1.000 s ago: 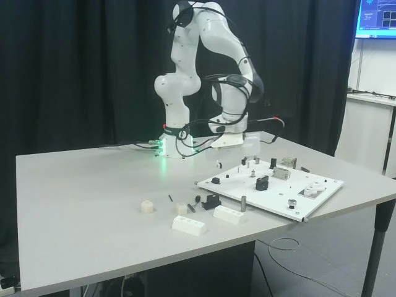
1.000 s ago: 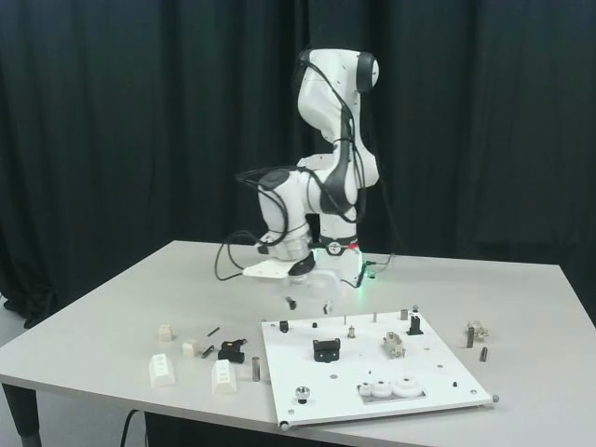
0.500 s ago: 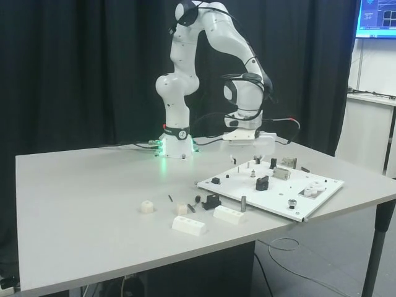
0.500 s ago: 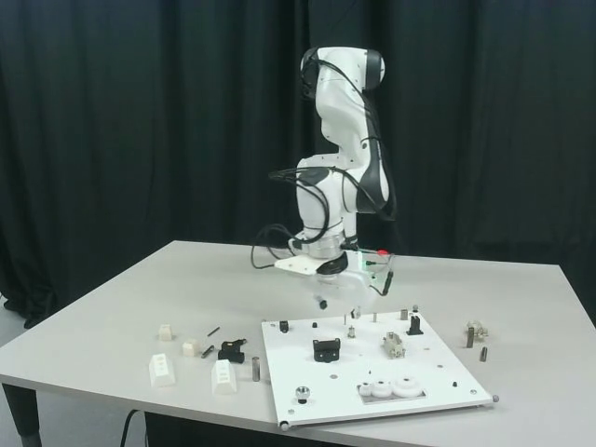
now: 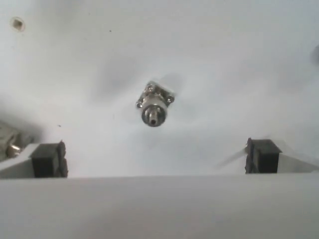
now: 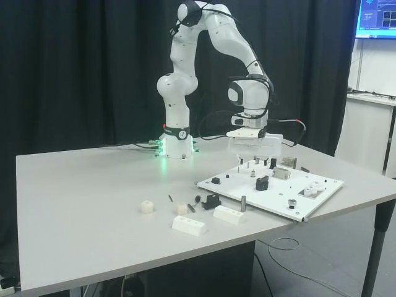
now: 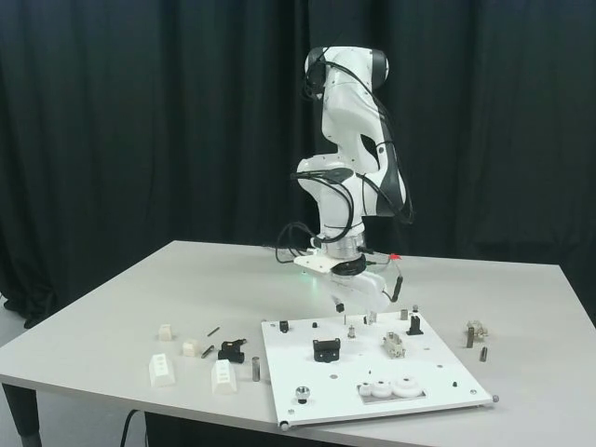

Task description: Remove BNC.

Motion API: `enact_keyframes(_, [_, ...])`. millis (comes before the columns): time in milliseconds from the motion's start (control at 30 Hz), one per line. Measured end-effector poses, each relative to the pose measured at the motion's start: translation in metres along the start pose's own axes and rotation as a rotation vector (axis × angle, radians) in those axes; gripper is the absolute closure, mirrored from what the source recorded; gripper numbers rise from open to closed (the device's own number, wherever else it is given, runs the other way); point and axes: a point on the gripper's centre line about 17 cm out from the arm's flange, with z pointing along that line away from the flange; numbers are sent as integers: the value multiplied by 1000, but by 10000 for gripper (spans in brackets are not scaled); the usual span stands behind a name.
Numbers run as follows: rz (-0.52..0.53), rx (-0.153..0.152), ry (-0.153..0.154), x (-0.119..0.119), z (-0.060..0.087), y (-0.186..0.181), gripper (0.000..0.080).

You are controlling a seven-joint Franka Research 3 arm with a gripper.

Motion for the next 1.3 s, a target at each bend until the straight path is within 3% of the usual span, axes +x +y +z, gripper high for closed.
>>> enact_keyframes(433, [84, 14, 41, 4, 7, -4, 3])
enact_keyframes(900, [85, 16, 86, 16, 18, -5, 3])
enact_keyframes(1300, [79, 16, 97, 17, 22, -7, 3])
